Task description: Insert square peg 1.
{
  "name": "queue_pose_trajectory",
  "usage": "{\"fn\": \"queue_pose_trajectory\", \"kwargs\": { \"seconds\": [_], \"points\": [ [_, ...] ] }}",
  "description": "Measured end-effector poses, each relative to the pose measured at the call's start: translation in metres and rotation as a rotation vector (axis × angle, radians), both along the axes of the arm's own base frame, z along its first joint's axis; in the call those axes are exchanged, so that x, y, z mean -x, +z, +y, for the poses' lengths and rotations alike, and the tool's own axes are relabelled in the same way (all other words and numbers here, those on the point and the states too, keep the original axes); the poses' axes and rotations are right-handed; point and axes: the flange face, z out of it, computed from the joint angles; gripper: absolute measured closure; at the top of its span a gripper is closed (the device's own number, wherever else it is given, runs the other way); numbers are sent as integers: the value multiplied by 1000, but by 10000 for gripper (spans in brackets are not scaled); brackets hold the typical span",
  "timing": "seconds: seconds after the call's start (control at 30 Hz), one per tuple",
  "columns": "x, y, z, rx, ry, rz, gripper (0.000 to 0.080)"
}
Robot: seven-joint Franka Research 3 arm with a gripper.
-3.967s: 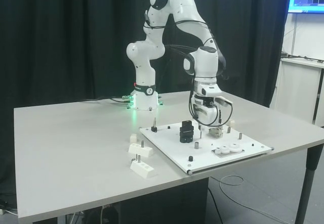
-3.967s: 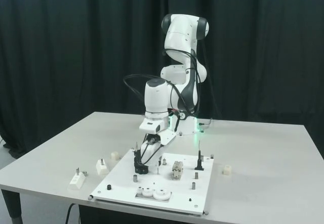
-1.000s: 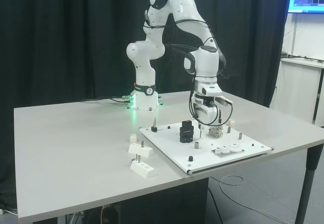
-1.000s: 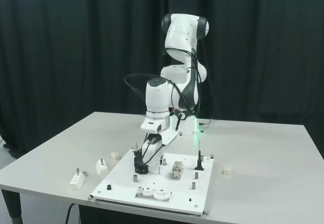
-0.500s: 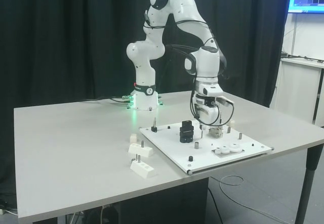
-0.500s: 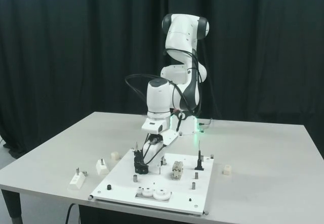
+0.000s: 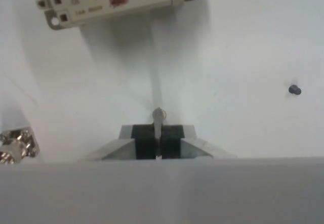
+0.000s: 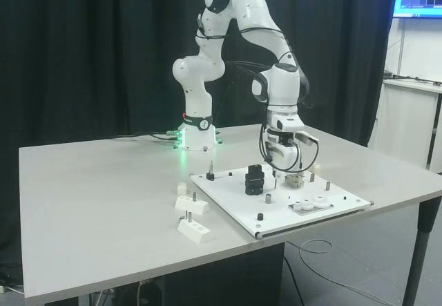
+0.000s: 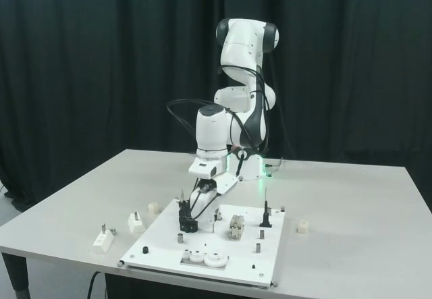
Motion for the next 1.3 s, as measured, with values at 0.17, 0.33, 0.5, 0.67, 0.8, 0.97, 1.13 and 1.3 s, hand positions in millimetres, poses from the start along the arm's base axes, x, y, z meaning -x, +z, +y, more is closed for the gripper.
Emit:
{"fn": "queue_pose_trajectory", "kwargs": {
  "seconds": [0.17, 0.33, 0.5, 0.67, 0.8, 0.97, 1.13, 1.3],
  "points": [
    [0, 0, 0, 2, -1, 0, 782],
    [0, 0, 0, 3, -1, 0, 782],
    [0, 0, 0, 7, 3, 1, 782],
    [0, 0, -1, 13, 11, 2, 782],
    [0, 0, -1, 14, 12, 3, 782],
    [0, 0, -1, 14, 12, 3, 782],
    [0, 0, -1, 14, 13, 2, 782],
    [0, 0, 0, 14, 13, 1, 782]
  ]
}}
